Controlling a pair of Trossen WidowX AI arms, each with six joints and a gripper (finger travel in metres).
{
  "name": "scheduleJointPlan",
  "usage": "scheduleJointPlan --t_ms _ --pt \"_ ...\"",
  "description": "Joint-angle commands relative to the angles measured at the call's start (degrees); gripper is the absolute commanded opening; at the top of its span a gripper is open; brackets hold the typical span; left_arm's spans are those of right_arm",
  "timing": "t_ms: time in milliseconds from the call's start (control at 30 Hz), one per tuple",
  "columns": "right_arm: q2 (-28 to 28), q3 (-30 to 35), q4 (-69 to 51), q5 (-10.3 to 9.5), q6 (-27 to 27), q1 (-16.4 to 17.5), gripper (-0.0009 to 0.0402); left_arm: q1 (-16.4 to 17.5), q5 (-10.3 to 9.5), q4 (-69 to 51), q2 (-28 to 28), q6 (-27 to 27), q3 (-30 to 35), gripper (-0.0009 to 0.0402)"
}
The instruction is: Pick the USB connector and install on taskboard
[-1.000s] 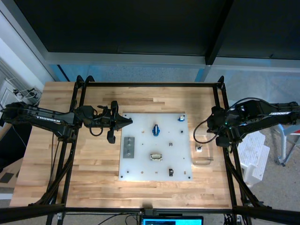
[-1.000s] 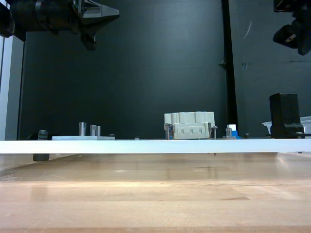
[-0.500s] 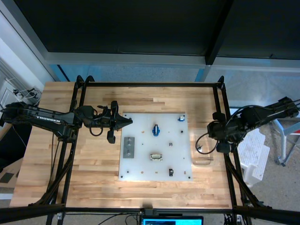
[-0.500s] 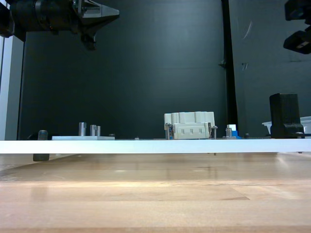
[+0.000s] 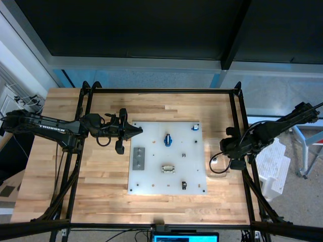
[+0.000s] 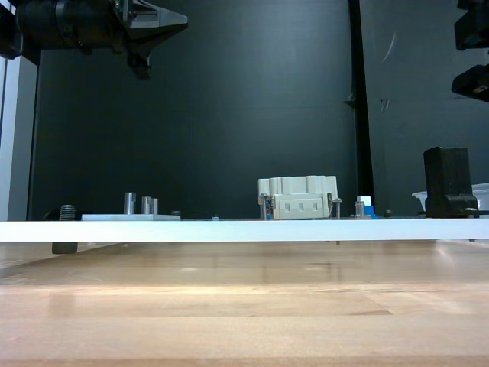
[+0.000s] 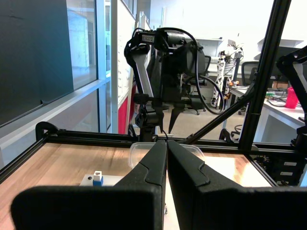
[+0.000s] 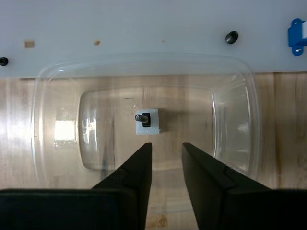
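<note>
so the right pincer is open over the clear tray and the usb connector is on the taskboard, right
No: the USB connector sits on a white block in the clear tray, as the right wrist view shows. The right pincer is open over it; the left pincer hangs shut above the left edge of the taskboard.

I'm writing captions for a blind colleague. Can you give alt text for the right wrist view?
The open right gripper hangs over a clear tray where the tiny dark USB connector sits on a small white block. The white taskboard lies beside the tray. The left gripper, shut, is outside this view, raised over the board's left edge.
</note>
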Motion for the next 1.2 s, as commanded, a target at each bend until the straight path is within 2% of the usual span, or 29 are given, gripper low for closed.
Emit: scheduleJointPlan --t_ms 33,400,767,1200 --pt "0.9 -1.2 2.6 0.00 0.0 0.2 0.0114 0.0 0.02 0.0 0.0 0.0 0.0 0.0000" --pt "3.3 -5.9 8.1 0.04 -0.1 1.3 0.0130 0.0 0.02 0.0 0.0 0.0 0.0 0.0000" --pt "6.5 -6.6 9.7 0.55 -0.1 1.4 0.0132 0.0 0.02 0.0 0.0 0.0 0.0 0.0000" --pt "9.7 -7.0 12.0 1.07 -0.7 0.7 0.0165 0.0 0.02 0.0 0.0 0.0 0.0 0.0000"
